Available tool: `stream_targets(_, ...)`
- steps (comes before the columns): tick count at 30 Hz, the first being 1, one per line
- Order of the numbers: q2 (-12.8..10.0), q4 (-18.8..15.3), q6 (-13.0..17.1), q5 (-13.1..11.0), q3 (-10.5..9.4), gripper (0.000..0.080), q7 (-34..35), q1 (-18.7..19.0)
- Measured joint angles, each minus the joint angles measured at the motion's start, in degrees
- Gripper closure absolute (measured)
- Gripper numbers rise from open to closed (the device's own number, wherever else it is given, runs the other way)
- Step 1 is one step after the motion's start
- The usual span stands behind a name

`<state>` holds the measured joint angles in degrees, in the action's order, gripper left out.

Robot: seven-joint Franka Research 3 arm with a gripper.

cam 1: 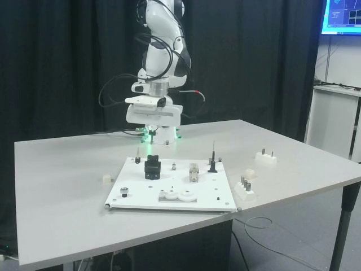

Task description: Insert square peg 2.

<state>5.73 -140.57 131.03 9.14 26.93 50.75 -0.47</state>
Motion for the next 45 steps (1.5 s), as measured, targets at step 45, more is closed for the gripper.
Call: stream_targets(45,-10.4,-1.8,8.9,-7.4,1.09,0.0732,-3.1,1.7)
